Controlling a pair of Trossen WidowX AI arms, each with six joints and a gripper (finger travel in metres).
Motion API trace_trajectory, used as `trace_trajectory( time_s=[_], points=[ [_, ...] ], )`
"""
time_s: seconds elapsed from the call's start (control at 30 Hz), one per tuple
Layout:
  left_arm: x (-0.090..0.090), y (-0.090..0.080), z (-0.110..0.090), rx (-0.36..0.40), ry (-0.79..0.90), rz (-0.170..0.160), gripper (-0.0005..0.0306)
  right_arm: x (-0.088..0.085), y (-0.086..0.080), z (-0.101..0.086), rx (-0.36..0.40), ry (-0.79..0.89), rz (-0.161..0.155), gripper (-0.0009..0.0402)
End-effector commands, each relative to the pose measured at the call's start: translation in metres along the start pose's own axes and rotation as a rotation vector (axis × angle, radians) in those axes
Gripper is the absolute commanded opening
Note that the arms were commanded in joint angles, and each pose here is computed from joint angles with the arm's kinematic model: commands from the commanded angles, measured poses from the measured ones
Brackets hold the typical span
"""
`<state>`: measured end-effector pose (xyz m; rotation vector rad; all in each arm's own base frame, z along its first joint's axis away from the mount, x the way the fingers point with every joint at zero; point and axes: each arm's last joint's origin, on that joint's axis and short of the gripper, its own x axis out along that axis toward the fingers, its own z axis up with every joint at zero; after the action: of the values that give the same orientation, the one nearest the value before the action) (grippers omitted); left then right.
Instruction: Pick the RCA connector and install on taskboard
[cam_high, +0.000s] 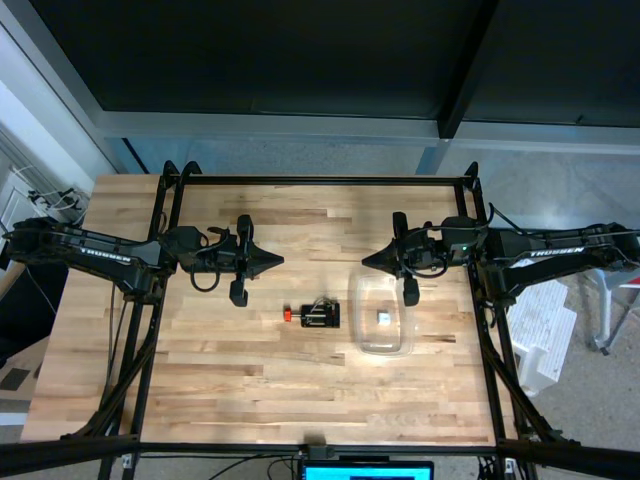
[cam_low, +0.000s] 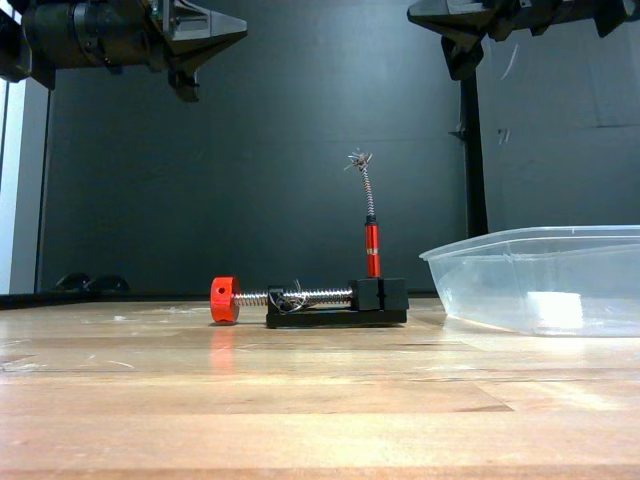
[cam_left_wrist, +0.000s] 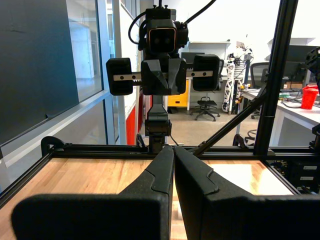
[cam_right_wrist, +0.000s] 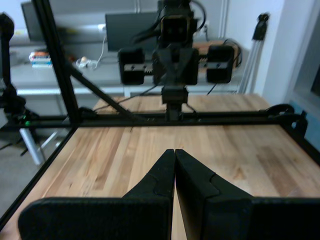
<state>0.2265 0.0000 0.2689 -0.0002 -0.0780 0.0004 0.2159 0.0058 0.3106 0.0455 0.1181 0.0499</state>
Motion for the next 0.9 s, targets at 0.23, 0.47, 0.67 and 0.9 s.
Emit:
trace_trajectory(
  time_s=[0.23,0.47,0.67,0.9],
  points=[
    [0.000,0.000,0.000,0.000,0.000,0.000,0.0000,-0.001,-0.007,-0.008,0.009,-0.060,0.010,0.0000],
    [0.000,0.000,0.000,0.000,0.000,0.000,0.0000,-0.002,-0.008,-0.005,0.001,-0.106,-0.042,0.0000],
    [0.000,0.000,0.000,0.000,0.000,0.000,0.0000,-0.002,-0.008,-0.010,-0.002,-0.120,-0.041,0.0000],
    [0.000,0.000,0.000,0.000,0.000,0.000,0.0000,-0.003,-0.010,-0.025,0.021,-0.139,-0.069,0.0000]
  ],
)
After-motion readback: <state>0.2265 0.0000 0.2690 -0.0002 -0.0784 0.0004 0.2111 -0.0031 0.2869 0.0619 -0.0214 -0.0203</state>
